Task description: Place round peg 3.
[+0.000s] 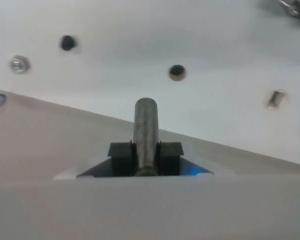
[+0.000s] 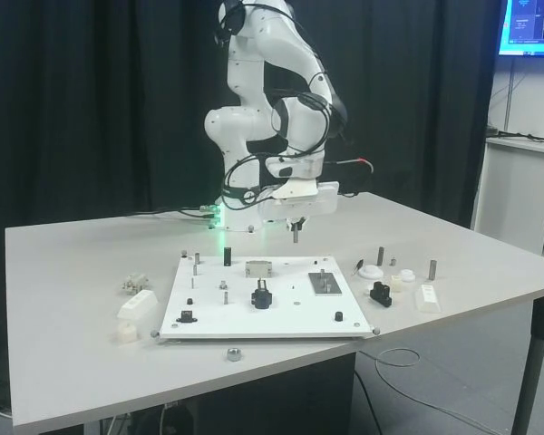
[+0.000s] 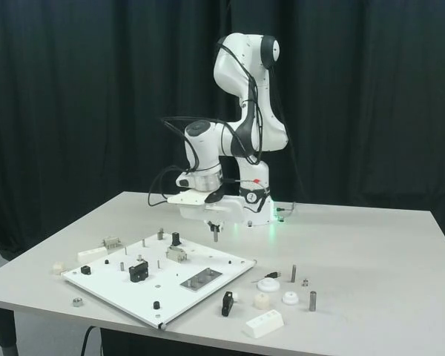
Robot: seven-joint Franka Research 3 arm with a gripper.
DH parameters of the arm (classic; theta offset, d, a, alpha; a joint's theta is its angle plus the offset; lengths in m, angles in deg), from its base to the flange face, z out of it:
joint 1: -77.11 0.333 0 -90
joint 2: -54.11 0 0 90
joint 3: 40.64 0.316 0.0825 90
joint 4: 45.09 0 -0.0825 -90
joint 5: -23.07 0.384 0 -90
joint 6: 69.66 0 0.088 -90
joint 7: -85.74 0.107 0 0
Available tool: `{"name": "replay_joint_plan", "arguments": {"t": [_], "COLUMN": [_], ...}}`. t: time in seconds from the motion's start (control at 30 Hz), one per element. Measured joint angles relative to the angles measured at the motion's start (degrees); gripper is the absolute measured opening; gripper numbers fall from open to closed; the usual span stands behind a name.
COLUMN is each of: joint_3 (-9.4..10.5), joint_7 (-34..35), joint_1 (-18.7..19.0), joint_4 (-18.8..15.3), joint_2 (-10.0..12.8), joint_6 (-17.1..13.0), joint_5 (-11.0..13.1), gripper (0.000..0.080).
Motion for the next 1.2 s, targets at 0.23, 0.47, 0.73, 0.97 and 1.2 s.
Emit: {"name": "replay_joint_plan", "arguments": {"t": [0.23,0.47,0.73,0.97,1.2], "joint_3": [0.16,0.80,1.31,1.43,1.54], "joint_7": [0.37,0.68,2.95,3.78,3.71], "joint_1": [2.98,6.53,10.83,13.17,14.16], "joint_4": [0.00,-0.01,-0.12,0.45,3.88], "joint_2": [-0.42,-0.59,0.26,3.59,9.11], "joint_6": [-0.78,-2.61,-7.29,-13.53,-16.88], "joint_5": [1.98,3.34,3.54,3.51,3.50], "gripper": [0.0111,0.0111,0.0111,0.0111,0.0111]}}
